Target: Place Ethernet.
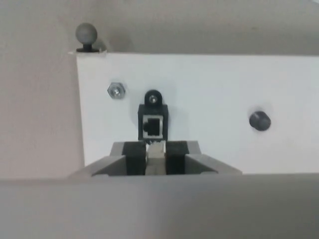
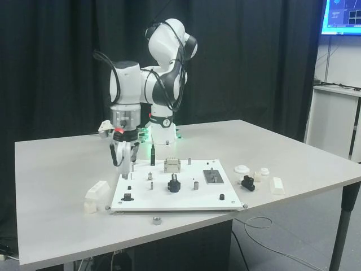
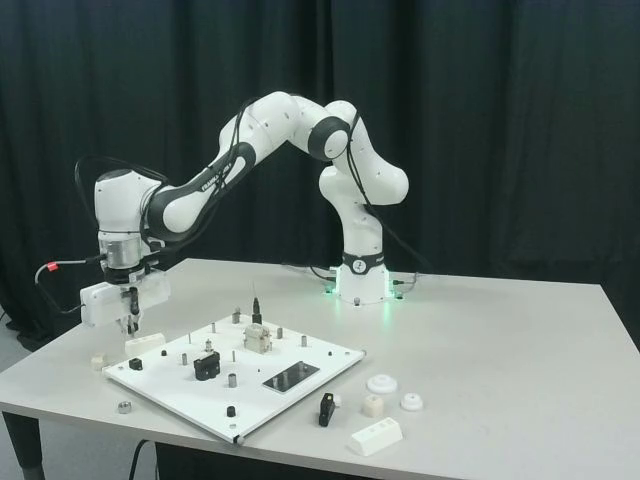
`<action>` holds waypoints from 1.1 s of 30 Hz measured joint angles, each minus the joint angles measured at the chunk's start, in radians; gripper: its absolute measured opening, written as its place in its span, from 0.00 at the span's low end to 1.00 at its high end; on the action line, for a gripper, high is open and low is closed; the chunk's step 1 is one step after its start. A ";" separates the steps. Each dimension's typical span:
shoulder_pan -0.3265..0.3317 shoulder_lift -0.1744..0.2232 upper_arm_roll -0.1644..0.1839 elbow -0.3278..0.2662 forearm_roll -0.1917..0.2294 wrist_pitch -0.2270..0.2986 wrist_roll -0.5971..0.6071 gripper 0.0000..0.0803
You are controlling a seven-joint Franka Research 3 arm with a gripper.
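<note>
Holding Ethernet plug [image 1: 156, 152] | gripper [image 1: 156, 160] clamped on it | black socket [image 1: 153, 125] on white board [image 1: 214, 89] unfilled

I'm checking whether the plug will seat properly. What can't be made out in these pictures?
- Wrist view: the plug held in the claw is mostly hidden by the black finger pads.
- Wrist view: contacts inside the black Ethernet socket on the white board are too small to judge.
- Both room views: the gap between plug and socket is hidden by the claw.
</note>
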 joint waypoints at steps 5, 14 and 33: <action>0.000 -0.005 -0.004 0.010 0.000 -0.022 -0.002 0.10; 0.000 -0.004 -0.004 0.011 -0.001 -0.024 -0.005 0.10; 0.000 0.004 -0.004 0.011 -0.011 -0.022 -0.011 0.10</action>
